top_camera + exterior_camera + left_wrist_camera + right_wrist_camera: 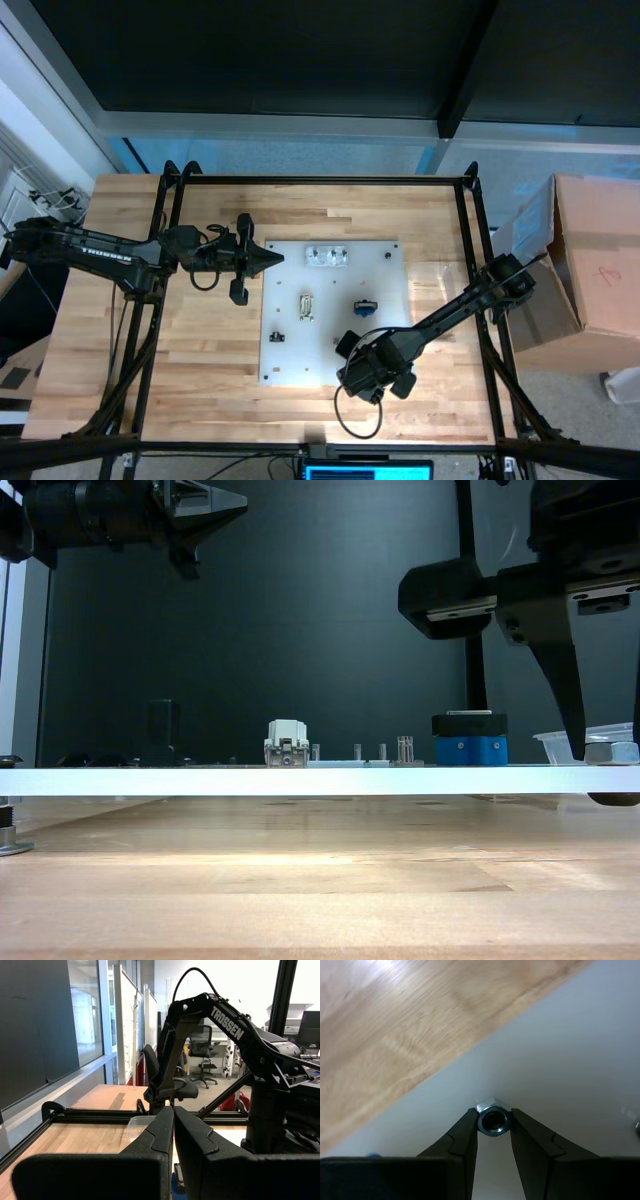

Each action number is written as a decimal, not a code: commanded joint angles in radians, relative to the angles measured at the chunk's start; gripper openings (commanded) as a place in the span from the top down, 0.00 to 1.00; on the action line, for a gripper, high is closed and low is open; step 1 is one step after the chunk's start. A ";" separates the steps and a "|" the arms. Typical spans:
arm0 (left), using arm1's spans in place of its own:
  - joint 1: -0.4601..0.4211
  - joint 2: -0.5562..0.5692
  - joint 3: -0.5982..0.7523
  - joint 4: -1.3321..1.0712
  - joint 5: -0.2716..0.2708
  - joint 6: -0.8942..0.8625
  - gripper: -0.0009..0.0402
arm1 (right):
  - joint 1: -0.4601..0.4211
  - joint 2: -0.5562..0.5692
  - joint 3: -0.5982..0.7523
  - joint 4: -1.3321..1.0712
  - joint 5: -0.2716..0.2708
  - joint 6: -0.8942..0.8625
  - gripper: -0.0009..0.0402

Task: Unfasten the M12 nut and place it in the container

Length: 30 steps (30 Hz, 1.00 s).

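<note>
**Colleague:** Where is the nut, and which arm is nearer to it?

**Me:** The M12 nut (493, 1122) is exactly between the tips of the right gripper (493, 1114), low on the white board (300, 360) near its near right edge. Both fingers (465, 1132) press on its sides, so this gripper is closed on the nut. The left gripper (275, 258) hangs high over the board's left edge, well apart from the nut. Its fingers are together and hold nothing.

**Colleague:** How does the nut lie for the next move?

**Me:** In the right wrist view I look straight into its dark hole. So its axis runs along the gripper, upright to the board, and the fingers come down onto it from above. I judge that any turning must go around this axis, and any lifting straight up along it. No ribs of the stud show under the nut, so I cannot tell whether it sits on its stud or is already free of the threads.

**Colleague:** And the container?

**Me:** In the low view the clear container (552, 742) shows just behind the nut and holds nothing that I can see.

**Colleague:** Counts, please.

**Me:** I count one nut, one container, two grippers, and one blue block (470, 750) at mid-board.
</note>
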 commanded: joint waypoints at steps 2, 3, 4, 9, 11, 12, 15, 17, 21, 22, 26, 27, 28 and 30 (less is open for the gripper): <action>0.000 0.000 0.000 0.000 0.000 0.000 0.98 | 0.001 -0.003 0.003 0.001 -0.001 -0.166 0.95; 0.000 0.000 0.000 0.000 0.000 0.000 0.98 | 0.001 -0.003 0.003 0.000 -0.001 -0.207 0.95; 0.000 0.000 0.000 0.000 0.000 0.000 0.98 | 0.001 -0.003 0.003 0.000 -0.001 -0.247 0.94; 0.000 0.000 0.000 0.000 0.000 0.000 0.98 | 0.000 -0.003 0.003 0.000 -0.001 -0.405 0.87; 0.000 0.000 0.000 0.000 0.000 0.000 0.98 | 0.000 -0.003 0.003 0.000 -0.002 -0.452 0.83; 0.000 0.000 0.000 0.000 0.000 0.000 0.98 | 0.000 -0.003 0.003 0.000 -0.002 -0.478 0.82; 0.000 0.000 0.000 0.000 0.000 0.000 0.98 | 0.000 -0.003 0.003 0.002 -0.001 -0.529 0.77; 0.000 0.000 0.000 0.000 0.000 0.000 0.98 | 0.000 -0.003 0.003 0.003 -0.001 -0.532 0.75; 0.000 0.000 0.000 0.000 0.000 0.000 0.98 | 0.000 -0.003 0.003 0.002 -0.002 -0.532 0.71; 0.000 0.000 0.000 0.000 0.000 0.000 0.98 | 0.000 -0.003 0.003 0.002 -0.001 -0.531 0.70; 0.000 0.000 0.000 0.000 0.000 0.000 0.98 | 0.000 -0.003 0.003 0.001 -0.001 -0.527 0.64; 0.000 0.000 0.000 0.000 0.000 0.000 0.98 | 0.001 -0.003 0.003 0.001 -0.002 -0.526 0.62; 0.000 0.000 0.000 0.000 0.000 0.000 0.98 | 0.001 -0.003 0.003 -0.001 -0.001 -0.522 0.60; 0.000 0.000 0.000 0.000 0.000 0.000 0.98 | 0.002 -0.008 0.003 -0.009 -0.001 -0.489 0.56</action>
